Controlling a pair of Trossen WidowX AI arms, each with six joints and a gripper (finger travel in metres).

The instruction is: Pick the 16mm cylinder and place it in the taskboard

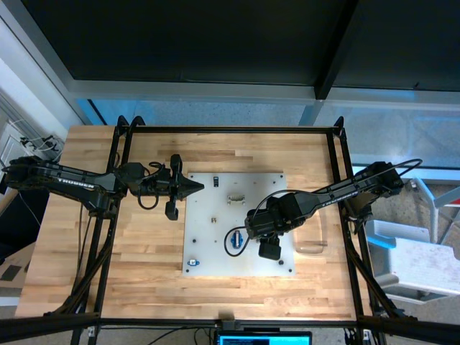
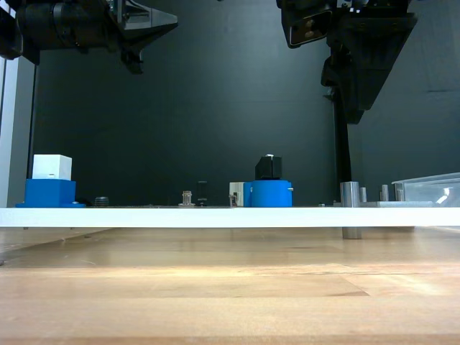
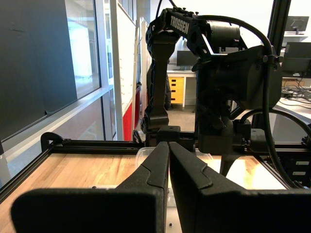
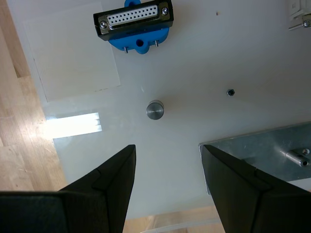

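Looking down along the right gripper, we find its jaws spread wide with nothing held between them. The 16mm cylinder sits ahead of the two fingertips, in line with the gap and apart from both. Its round top faces up out of the white taskboard. Just beside the outer face of one finger lies a metal plate carrying a small pin. Farther ahead of the jaws, past the cylinder, a multi-pin connector rests on a blue mount.

From table height we see the cylinder standing upright in the taskboard, its lower end showing beneath the plate. The right gripper hangs directly above it, well clear. A blue round fitting stands on the board off to one side of those jaws, and a clear tray lies to the other side.

From above, the right gripper is over the near part of the board. The left gripper is farther back, above the board's edge. Its jaws are pressed together, pinching nothing. Ahead of its fingertips we see the right arm rising, and the cylinder is well apart from them.
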